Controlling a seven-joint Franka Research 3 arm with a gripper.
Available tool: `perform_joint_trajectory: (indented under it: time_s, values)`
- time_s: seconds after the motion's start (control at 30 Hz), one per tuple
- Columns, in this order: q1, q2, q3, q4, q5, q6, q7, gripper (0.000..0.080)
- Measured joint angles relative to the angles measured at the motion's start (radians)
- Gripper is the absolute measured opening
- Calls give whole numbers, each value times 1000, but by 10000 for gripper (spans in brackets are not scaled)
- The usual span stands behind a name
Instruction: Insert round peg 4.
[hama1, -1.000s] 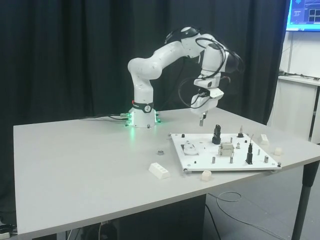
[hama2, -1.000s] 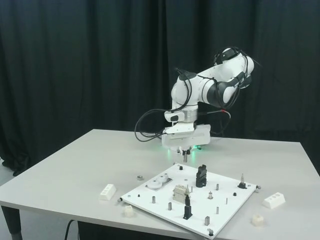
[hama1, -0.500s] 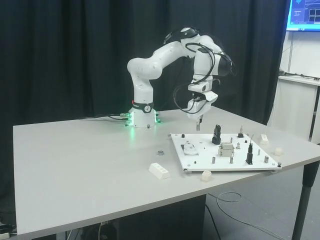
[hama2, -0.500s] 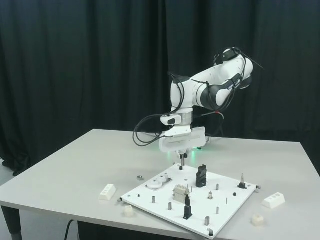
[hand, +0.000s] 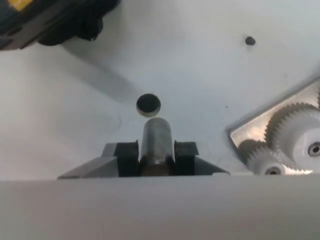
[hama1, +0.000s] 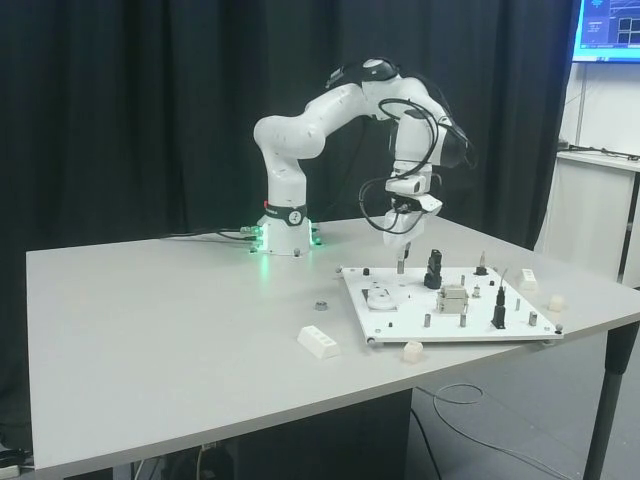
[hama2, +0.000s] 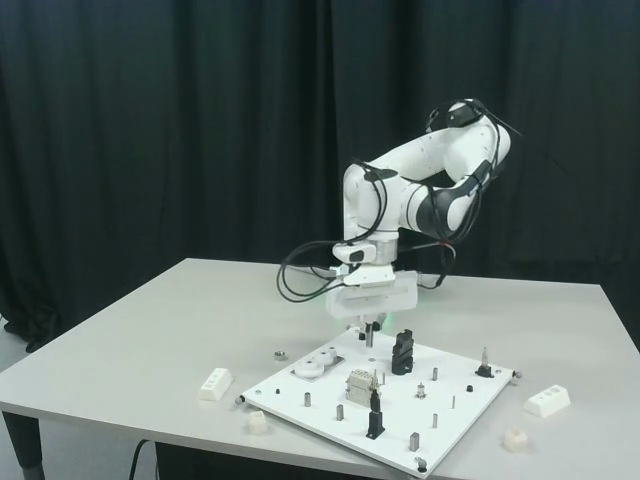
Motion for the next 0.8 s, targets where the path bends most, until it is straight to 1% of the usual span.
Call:
perform_joint_trajectory:
  time_s: [0.17,0.33,0.5,0.8]
  values:
    - [5,-7,20,0,4,26,9,147]
    - [5,-9,29,0,5,41,11,147]
    - [3,-9,32,0,9,43,11,147]
    - [-15,-9,44,2,32,41,10,147]
